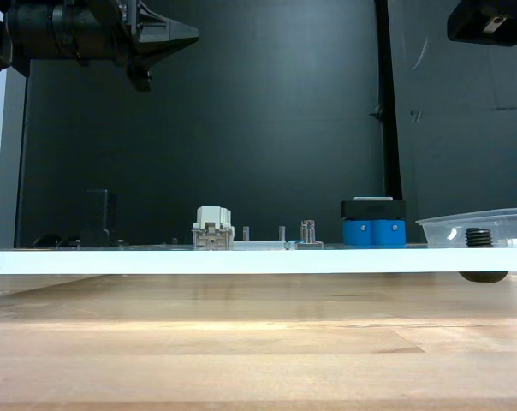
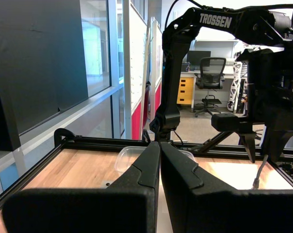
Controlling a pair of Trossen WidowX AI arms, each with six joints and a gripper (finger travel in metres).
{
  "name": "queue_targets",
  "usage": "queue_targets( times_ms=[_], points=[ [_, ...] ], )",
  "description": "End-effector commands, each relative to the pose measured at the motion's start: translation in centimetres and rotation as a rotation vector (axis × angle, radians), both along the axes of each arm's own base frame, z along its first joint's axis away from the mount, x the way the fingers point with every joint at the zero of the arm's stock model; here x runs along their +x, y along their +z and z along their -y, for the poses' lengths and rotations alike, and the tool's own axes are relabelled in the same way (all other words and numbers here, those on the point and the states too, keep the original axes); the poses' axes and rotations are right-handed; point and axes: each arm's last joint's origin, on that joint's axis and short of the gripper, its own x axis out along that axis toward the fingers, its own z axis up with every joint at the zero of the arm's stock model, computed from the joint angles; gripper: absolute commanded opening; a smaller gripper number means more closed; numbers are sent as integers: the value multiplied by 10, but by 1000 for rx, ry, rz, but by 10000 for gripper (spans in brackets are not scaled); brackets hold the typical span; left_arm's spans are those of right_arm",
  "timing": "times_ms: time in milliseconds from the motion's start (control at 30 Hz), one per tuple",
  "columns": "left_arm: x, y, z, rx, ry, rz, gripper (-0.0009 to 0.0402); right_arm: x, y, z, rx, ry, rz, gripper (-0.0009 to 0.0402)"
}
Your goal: Pick the RJ45 connector and install on taskboard
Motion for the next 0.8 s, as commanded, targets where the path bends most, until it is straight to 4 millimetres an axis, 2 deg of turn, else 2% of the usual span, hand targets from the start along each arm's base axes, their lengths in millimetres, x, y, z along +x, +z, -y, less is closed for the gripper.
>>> queue_targets(
  times_ms=[33, 200, 400, 800],
  points=[
    [0, 0, 0, 0, 0, 0, 0, 3, 6, 0, 11, -7, 69, 170],
    [0, 0, 0, 0, 0, 0, 0, 6, 17, 8, 11, -30, 174, 160],
    [0, 0, 0, 0, 0, 0, 0, 8, 36, 29, -33, -15, 317, 147],
    [0, 0, 0, 0, 0, 0, 0, 16, 68, 101, -110, -40, 476, 115]
  ],
)
